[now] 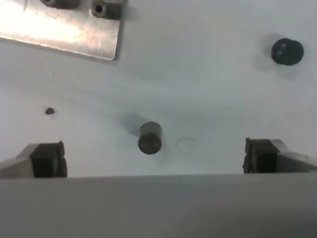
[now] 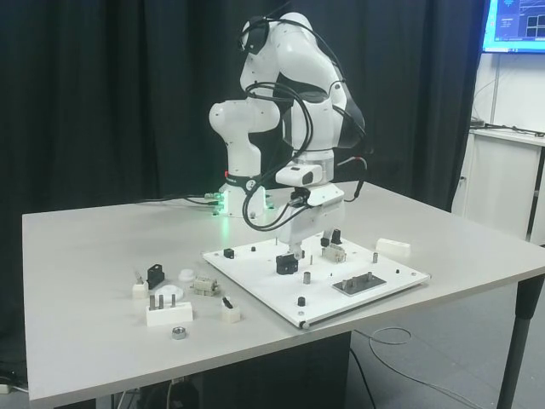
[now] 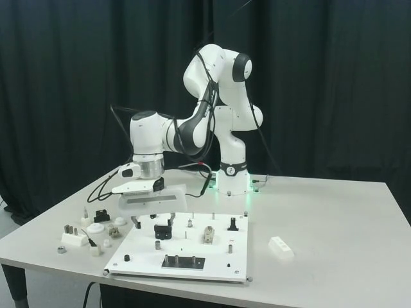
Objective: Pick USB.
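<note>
Robotics lab: white robot arm bolted to a grey table, black curtains enclosing the bench, a white board of small mounted test fittings, loose cabling, and a wall monitor at one side.

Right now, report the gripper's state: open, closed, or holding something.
Gripper: open, jaws spread wide and holding nothing, poised over the white board with a short grey cylindrical peg standing between them, untouched.

white arm, white board, grey table, black curtain
</note>
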`<control>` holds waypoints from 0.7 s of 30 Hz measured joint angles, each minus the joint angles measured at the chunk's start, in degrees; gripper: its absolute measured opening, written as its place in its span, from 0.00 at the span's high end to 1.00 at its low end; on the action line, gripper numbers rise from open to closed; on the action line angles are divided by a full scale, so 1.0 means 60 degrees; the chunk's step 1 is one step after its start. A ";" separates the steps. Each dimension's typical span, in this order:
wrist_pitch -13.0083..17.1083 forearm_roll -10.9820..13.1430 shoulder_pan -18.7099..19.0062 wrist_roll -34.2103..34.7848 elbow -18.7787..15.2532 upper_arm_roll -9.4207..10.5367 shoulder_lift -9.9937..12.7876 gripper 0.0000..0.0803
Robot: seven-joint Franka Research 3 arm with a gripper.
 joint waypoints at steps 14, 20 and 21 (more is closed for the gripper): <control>0.0000 0.0000 -0.0017 0.0000 0.0111 -0.0140 0.0000 0.00; 0.0012 -0.0019 -0.0027 -0.0115 0.0251 -0.0332 0.0003 0.00; 0.0012 -0.0022 -0.0034 -0.0174 0.0279 -0.0375 0.0004 0.00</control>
